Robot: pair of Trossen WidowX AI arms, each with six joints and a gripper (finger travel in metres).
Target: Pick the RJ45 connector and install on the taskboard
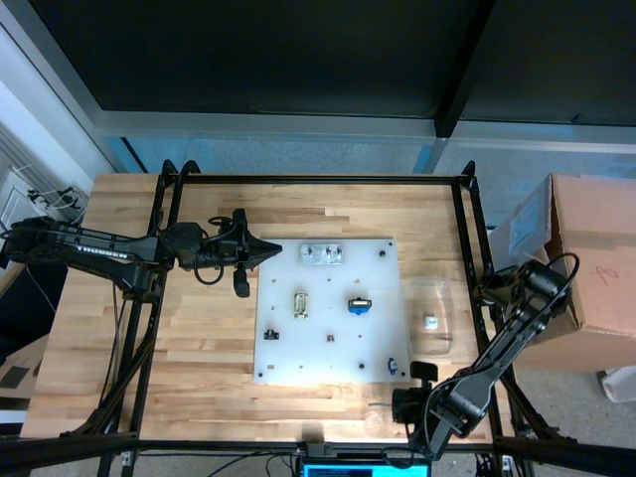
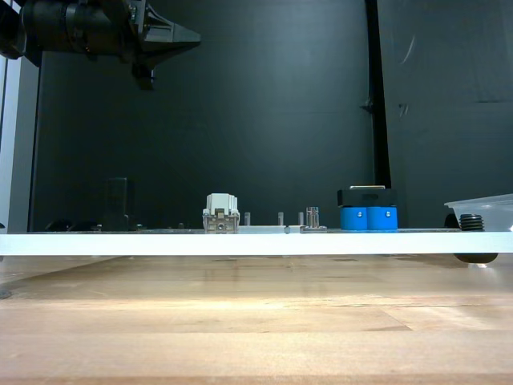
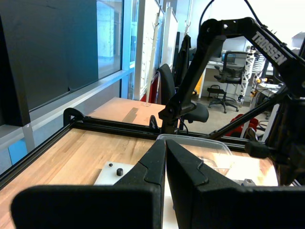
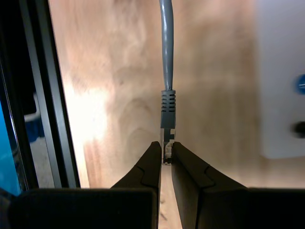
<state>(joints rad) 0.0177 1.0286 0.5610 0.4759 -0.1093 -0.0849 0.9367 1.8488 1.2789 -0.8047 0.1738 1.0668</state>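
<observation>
I see clear tray [image 1: 443,294] right of taskboard [image 1: 328,333] holding small white part [image 1: 431,322], right gripper [image 4: 165,160] fingers [image 4: 145,172] pinching RJ45 connector [image 4: 167,114] above counter [image 4: 114,95], clear of board, left gripper [image 3: 165,145] pressed together, empty, raised at board's left edge

You'll see the RJ45 connector [image 4: 167,125], a clear plug with a ribbed grey boot and a grey cable [image 4: 166,47], pinched at its tip between the fingers of the right gripper [image 4: 165,153]. It lies in line with them. It hangs over bare wood by the table's [image 1: 199,328] near edge, clear of the white taskboard [image 1: 298,348]. The left gripper [image 1: 270,249] hovers, fingers together, above the taskboard's far left corner.
</observation>
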